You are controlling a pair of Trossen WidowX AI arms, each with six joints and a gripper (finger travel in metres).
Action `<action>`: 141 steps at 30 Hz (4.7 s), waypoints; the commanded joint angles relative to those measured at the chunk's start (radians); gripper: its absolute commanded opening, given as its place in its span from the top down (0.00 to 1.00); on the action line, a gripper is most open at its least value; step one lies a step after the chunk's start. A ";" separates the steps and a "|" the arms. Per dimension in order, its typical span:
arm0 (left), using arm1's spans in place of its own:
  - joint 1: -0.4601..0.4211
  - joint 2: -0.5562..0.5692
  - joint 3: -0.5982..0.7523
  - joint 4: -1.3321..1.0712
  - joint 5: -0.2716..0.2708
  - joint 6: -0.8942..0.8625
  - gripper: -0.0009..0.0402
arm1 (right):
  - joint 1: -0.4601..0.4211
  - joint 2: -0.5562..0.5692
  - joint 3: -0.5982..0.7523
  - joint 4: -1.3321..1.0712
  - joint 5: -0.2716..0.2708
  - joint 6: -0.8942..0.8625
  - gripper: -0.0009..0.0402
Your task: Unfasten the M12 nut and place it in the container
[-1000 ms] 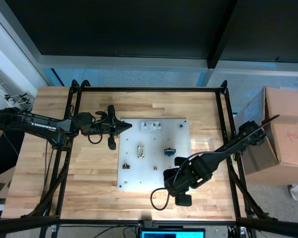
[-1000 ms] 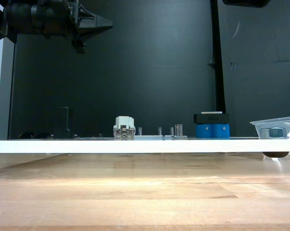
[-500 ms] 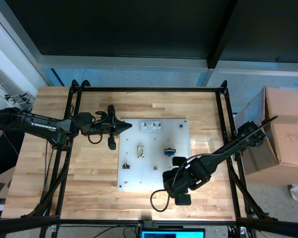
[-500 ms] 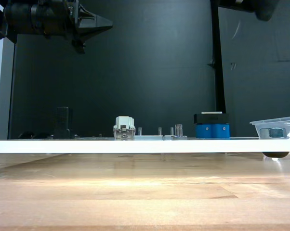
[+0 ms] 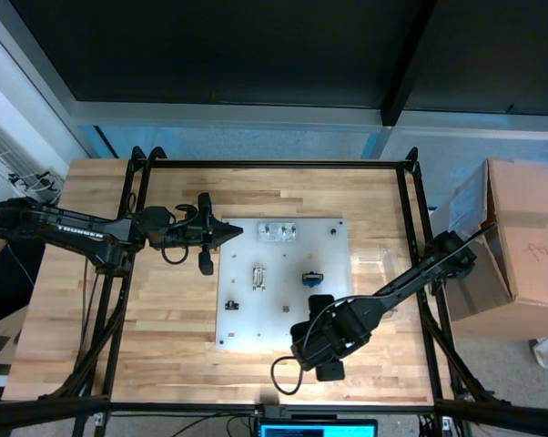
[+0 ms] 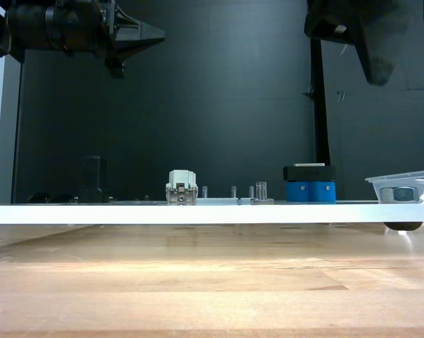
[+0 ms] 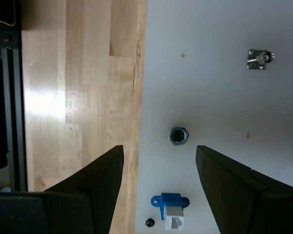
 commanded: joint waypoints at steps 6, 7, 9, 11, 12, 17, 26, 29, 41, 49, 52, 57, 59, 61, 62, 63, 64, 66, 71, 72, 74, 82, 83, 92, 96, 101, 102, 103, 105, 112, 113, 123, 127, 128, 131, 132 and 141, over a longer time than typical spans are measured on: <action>0.000 0.000 0.000 0.000 0.000 0.000 0.98 | 0.000 0.053 -0.001 0.012 -0.001 -0.039 0.50; 0.000 0.000 0.000 0.000 0.000 0.000 0.98 | 0.000 0.053 -0.003 0.015 0.000 -0.039 0.51; 0.000 0.000 0.000 0.000 0.000 0.000 0.98 | 0.000 0.053 -0.020 0.042 -0.001 -0.038 0.51; 0.000 0.000 0.000 0.000 0.000 0.000 0.98 | 0.000 0.053 -0.036 0.063 -0.002 -0.038 0.51; 0.000 0.000 0.000 0.000 0.000 0.000 0.98 | 0.000 0.053 -0.043 0.069 -0.002 -0.038 0.51; 0.000 0.000 0.000 0.000 0.000 0.000 0.98 | 0.000 0.053 -0.083 0.114 -0.003 -0.038 0.51; 0.000 0.000 0.000 0.000 0.000 0.000 0.98 | 0.002 0.053 -0.145 0.188 -0.009 -0.037 0.57; 0.000 0.000 0.000 0.000 0.000 0.000 0.98 | 0.003 0.053 -0.158 0.197 -0.010 -0.037 0.60; 0.000 0.000 0.000 0.000 0.000 0.000 0.98 | 0.003 0.053 -0.201 0.243 -0.010 -0.038 0.85; 0.000 0.000 0.000 0.000 0.000 0.000 0.98 | 0.002 0.054 -0.203 0.243 -0.009 -0.110 0.96; 0.000 0.000 0.000 0.000 0.000 0.000 0.98 | 0.002 0.054 -0.206 0.243 -0.009 -0.194 0.96; 0.000 0.000 0.000 0.000 0.000 0.000 0.98 | 0.002 0.054 -0.208 0.242 -0.009 -0.380 0.98; 0.000 0.000 0.000 0.000 0.000 0.000 0.98 | 0.002 0.054 -0.208 0.242 -0.009 -0.454 0.98; 0.000 0.000 0.000 0.000 0.000 0.000 0.98 | 0.002 0.053 -0.208 0.242 -0.010 -0.509 0.98; 0.000 0.000 0.000 0.000 0.000 0.000 0.98 | 0.002 0.054 -0.208 0.242 -0.010 -0.527 0.98; 0.000 0.000 0.000 0.000 0.000 0.000 0.98 | 0.002 0.054 -0.208 0.242 -0.010 -0.548 0.98; 0.000 0.000 0.000 0.000 0.000 0.000 0.98 | 0.002 0.053 -0.208 0.242 -0.010 -0.579 0.98; 0.000 0.000 0.000 0.000 0.000 0.000 0.98 | 0.002 0.053 -0.208 0.242 -0.010 -0.645 0.98; 0.000 0.000 0.000 0.000 0.000 0.000 0.98 | 0.002 0.053 -0.208 0.241 -0.010 -0.848 0.98; 0.000 0.000 0.000 0.000 0.000 0.000 0.98 | 0.003 0.053 -0.208 0.240 -0.010 -0.899 0.98; 0.000 0.000 0.000 0.000 0.000 0.000 0.98 | 0.003 0.053 -0.208 0.238 -0.010 -0.994 0.98; 0.000 0.000 0.000 0.000 0.000 0.000 0.98 | 0.002 0.053 -0.208 0.238 -0.010 -1.062 0.98; 0.000 0.000 0.000 0.000 0.000 0.000 0.98 | 0.002 0.053 -0.208 0.238 -0.010 -1.045 0.98; 0.000 0.000 0.000 0.000 0.000 0.000 0.98 | 0.002 0.053 -0.209 0.237 -0.011 -1.024 0.98; 0.000 0.000 0.000 0.000 0.000 0.000 0.98 | 0.002 0.053 -0.209 0.237 -0.010 -1.023 0.98; 0.000 0.000 0.000 0.000 0.000 0.000 0.98 | 0.002 0.044 -0.207 0.236 -0.010 -0.919 0.98; 0.000 0.000 0.000 0.000 0.000 0.000 0.98 | 0.000 0.035 -0.207 0.235 -0.011 -0.859 0.98; 0.000 0.000 0.000 0.000 0.000 0.000 0.98 | -0.001 0.025 -0.207 0.235 -0.011 -0.787 0.98; 0.000 0.000 0.000 0.000 0.000 0.000 0.98 | -0.010 -0.001 -0.207 0.233 -0.011 -0.629 0.98; 0.000 0.000 0.000 0.000 0.000 0.000 0.98 | -0.050 -0.089 -0.207 0.197 -0.020 -0.100 0.98; 0.000 0.000 0.000 0.000 0.000 0.000 0.98 | -0.053 -0.100 -0.207 0.187 -0.041 -0.040 0.98; 0.000 0.000 0.000 0.000 0.000 0.000 0.98 | -0.057 -0.129 -0.174 0.068 -0.130 0.353 0.91; 0.000 0.000 0.000 0.000 0.000 0.000 0.98 | -0.057 -0.126 -0.160 0.057 -0.110 0.355 0.87; 0.000 0.000 0.000 0.000 0.000 0.000 0.98 | -0.057 -0.126 -0.161 0.056 -0.105 0.356 0.86; 0.000 0.000 0.000 0.000 0.000 0.000 0.98 | -0.057 -0.126 -0.162 0.053 -0.105 0.356 0.83; 0.000 0.000 0.000 0.000 0.000 0.000 0.98 | -0.057 -0.126 -0.162 0.053 -0.105 0.356 0.82; 0.000 0.000 0.000 0.000 0.000 0.000 0.98 | -0.057 -0.021 -0.126 0.054 -0.078 0.345 0.65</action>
